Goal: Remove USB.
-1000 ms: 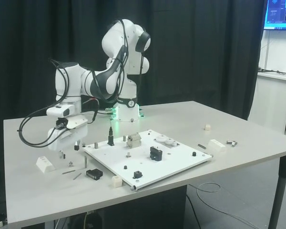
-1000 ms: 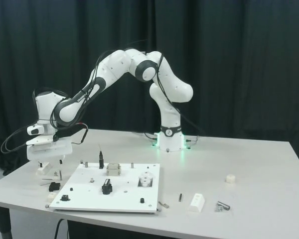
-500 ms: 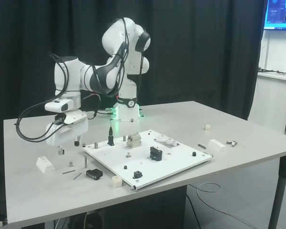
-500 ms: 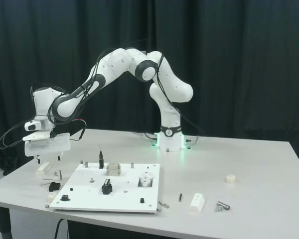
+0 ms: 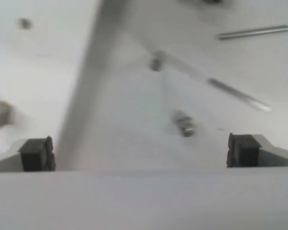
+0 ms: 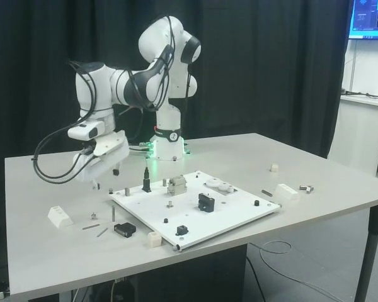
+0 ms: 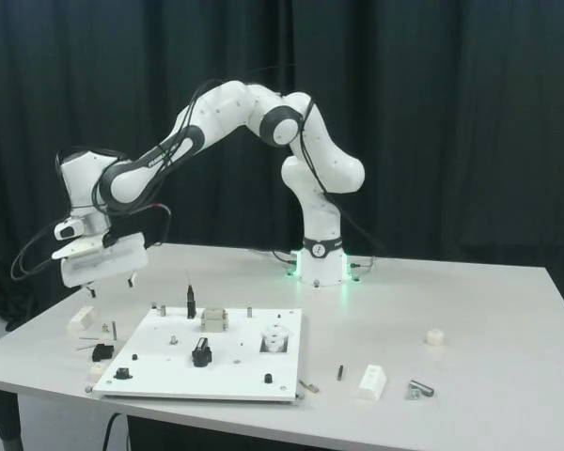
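Arm: the white arm (image 7: pixel 216 117) reached from its base (image 7: pixel 321 266) near the table's far edge out over the table's end beyond the board, with its wrist tilted.
Gripper: the gripper (image 6: pixel 107 178) hung in the air above the grey table (image 6: pixel 315 170), just off the edge of the white board (image 6: pixel 233 217), touching nothing.
Jaws: spread wide and released; in the wrist view the two black fingertips (image 5: pixel 37 154) stood far apart with nothing between them.
USB: the black USB plug (image 6: pixel 147 183) stood upright in its socket near the board's corner closest to the gripper, its thin stem pointing up; in the second room view it showed as a dark post (image 7: pixel 191 303) at the board's far edge. It was apart from the gripper.
Below the gripper: the wrist view showed the bare table, the board's edge, a short metal peg (image 5: pixel 184 123) and thin rods (image 5: pixel 253 32), all blurred.
Board: also carried a grey connector block (image 6: pixel 177 185), a white round part (image 6: pixel 218 185) and a black clamp (image 6: pixel 206 202).
Loose parts by the gripper's end: a white block (image 6: pixel 60 216), a black piece (image 6: pixel 125 229) and a small white cube (image 6: pixel 154 238) lay on the table beside the board.
Loose parts at the other end: a white block (image 7: pixel 370 381), a metal piece (image 7: pixel 419 387) and a small white cylinder (image 7: pixel 435 336) lay well apart from the board.
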Tool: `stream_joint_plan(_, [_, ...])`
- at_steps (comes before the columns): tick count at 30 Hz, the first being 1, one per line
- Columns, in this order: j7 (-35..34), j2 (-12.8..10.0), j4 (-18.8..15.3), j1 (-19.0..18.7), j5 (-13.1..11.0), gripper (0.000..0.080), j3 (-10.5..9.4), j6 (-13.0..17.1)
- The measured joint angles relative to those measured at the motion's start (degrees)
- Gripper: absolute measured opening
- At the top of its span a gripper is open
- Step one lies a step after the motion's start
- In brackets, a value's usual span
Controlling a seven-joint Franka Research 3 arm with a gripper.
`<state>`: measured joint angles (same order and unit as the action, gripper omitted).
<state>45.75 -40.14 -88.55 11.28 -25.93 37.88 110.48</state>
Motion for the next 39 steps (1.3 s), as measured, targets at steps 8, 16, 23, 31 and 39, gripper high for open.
stream_joint_plan(8, [-2.4,3.5,-2.3,-3.3,1.8,0.08,2.45,-6.6])
stream_joint_plan(16, [-6.5,8.7,-8.2,-6.9,3.5,0.08,4.09,-8.1])
stream_joint_plan(23, [-16.2,13.8,-14.1,-10.0,5.4,0.08,4.79,-7.0])
stream_joint_plan(31, [-26.8,18.9,-20.5,-13.1,7.9,0.08,4.82,-2.3])
stream_joint_plan(39, [-37.3,22.8,-26.2,-15.7,10.1,0.08,4.82,2.1])
